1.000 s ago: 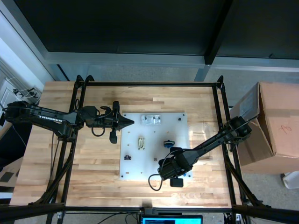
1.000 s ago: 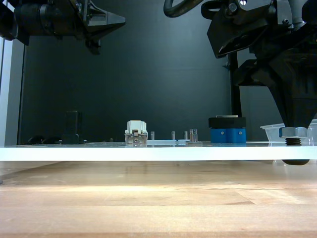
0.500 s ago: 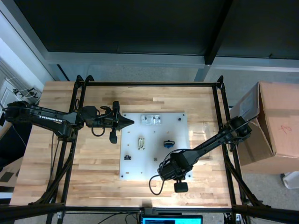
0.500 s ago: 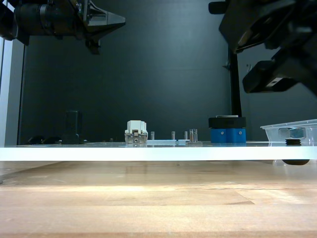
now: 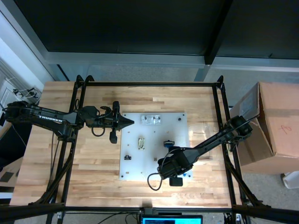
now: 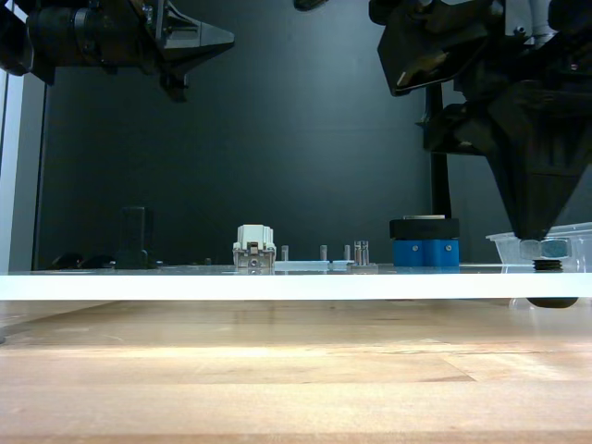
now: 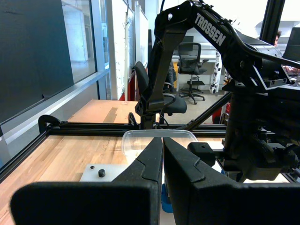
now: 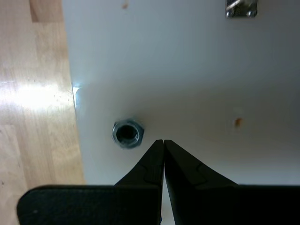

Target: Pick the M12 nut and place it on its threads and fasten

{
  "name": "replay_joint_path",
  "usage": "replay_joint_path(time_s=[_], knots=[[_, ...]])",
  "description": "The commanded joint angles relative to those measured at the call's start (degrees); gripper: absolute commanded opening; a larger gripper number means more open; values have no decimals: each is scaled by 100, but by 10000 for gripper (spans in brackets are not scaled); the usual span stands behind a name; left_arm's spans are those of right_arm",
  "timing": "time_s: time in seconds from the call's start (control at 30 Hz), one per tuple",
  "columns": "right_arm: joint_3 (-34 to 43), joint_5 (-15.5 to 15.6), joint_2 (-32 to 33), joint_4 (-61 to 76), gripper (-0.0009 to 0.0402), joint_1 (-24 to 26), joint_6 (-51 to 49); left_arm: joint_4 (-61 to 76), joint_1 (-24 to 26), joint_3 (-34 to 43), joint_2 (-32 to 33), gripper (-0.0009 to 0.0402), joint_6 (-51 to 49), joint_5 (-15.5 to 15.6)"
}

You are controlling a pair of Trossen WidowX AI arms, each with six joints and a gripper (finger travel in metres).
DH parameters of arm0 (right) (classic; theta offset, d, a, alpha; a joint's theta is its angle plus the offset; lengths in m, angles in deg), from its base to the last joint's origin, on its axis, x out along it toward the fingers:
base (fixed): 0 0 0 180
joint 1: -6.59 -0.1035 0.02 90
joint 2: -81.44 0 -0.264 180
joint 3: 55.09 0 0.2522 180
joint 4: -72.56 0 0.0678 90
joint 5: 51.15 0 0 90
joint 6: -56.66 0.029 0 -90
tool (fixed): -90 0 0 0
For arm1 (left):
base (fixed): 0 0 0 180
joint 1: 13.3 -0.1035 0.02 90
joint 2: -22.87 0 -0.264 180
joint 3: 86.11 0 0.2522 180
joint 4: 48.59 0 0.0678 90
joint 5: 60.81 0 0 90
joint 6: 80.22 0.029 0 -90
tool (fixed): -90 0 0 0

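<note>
At five o'clock on the white board [image 5: 140, 161], close to its near right edge: silver M12 nut [image 6: 552, 248], seated on its stud [image 6: 552, 265]. Black ribs showing just beneath the nut in the low view, so not run fully down. Nut axis upright, in line with the stud; flats level; dark bore facing straight up into the right wrist camera. Held by neither gripper. Hidden under the right arm in the high view.

Right gripper [image 8: 163, 142]: pointing straight down over the same corner, fingertips pressed together on nothing, just beside the nut rather than around it. In the low view, nut at about four o'clock from the tips.

Left gripper [image 7: 162, 139]: fingers closed together and empty. Held high and level above the board's nine-to-ten o'clock edge, pointing toward three o'clock, well apart from the nut.

Surface: white board lying flat on a pale wooden table [image 5: 93, 177], inside a black frame [image 5: 149, 84]. On the board, seen level: white connector block [image 6: 254, 250], thin silver pins [image 6: 361, 252], blue block [image 6: 425, 253] with a black cap. Clear tray [image 6: 504, 242] behind the stud in the low view; off the board at three o'clock in the high view, apart from the right gripper.

Room: dark backdrop beyond twelve o'clock; cardboard box [image 5: 273, 126] off the table at three o'clock; office chairs [image 7: 190, 56] and bright windows in the left wrist view.
</note>
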State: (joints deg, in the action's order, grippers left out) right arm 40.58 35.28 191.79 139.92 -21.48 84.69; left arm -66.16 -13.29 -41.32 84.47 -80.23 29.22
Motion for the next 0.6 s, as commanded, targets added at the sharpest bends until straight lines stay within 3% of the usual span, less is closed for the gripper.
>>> replay_joint_path(time_s=[0.03, 0.3, 0.37, 0.43, 0.5, 0.6], knots=[[-2, 9, 22, -79, 0, -2, -46, -2, 0, 0, 0, 0, 0, 0], [-7, 70, 94, -59, 0, -2, -44, -2, 0, 0, 0, 0, 0, 0], [-7, 466, 87, -42, 0, -2, -74, -2, -2, 0, 0, 0, 0, 0], [-7, 1340, 85, -31, 0, -4, -328, -2, 0, 0, 0, 0, 0, -2], [-7, 1862, 70, 2, 0, -4, -415, -2, 0, 0, 0, 0, 0, -2], [-7, 1604, 39, 74, 0, -7, -439, 0, -2, 0, 0, 0, 0, -2]])
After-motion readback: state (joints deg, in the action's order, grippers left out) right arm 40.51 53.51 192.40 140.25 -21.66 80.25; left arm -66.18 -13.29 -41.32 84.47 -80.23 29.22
